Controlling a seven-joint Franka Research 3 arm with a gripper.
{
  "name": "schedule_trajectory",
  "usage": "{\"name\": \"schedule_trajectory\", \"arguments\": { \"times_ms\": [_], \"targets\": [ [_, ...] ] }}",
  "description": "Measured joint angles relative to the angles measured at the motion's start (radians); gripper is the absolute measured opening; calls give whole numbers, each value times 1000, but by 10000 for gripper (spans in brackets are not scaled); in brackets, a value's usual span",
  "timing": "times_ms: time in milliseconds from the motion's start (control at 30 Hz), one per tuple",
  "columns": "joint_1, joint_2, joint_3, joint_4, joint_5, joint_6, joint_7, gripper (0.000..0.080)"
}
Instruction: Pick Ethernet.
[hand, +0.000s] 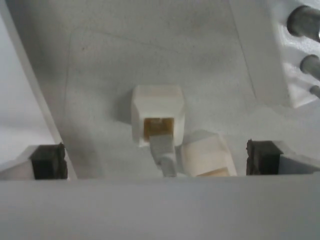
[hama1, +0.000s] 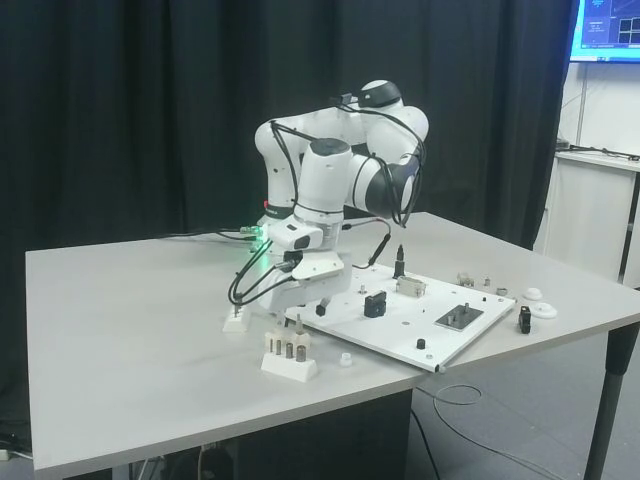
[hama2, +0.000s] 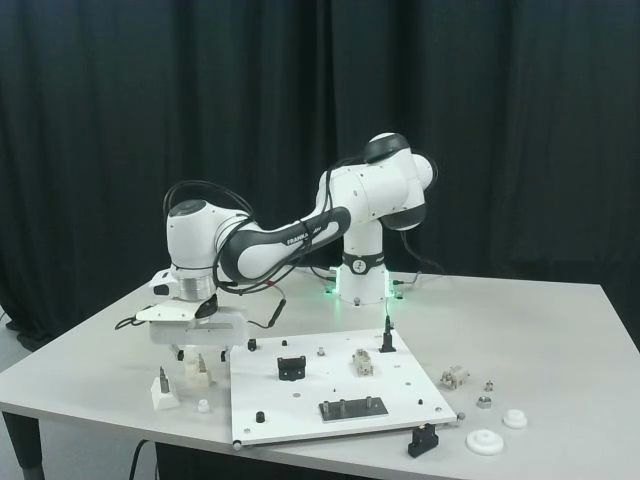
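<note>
Gripper (hand: 156, 159) fingers spread wide astride white Ethernet plug (hand: 157, 116), seen only by wrist; bare table (hand: 150, 60) beyond.

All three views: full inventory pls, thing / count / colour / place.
Table: 1, grey, carries everything.
Board: 1, white, table front, holding small black and grey fixtures.
Ethernet holder: 1, white block with plug seated, beneath the claw, off the board's edge.
Second connector block: 1, white, beside the Ethernet holder.
Peg stand: 1, white with grey pegs, at the table's front edge off the board.
Discs: 2, white, table near the board's far side from the claw.
Curtain: black, backdrop.
Arm: 1, white.
Claw: open, pads black, above the Ethernet holder.
</note>
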Motion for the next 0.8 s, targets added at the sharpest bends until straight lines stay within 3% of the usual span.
{"name": "schedule_trajectory", "arguments": {
  "times_ms": [800],
  "targets": [
    [-23,7,27,9,-1,-4,0,800]
  ]
}}
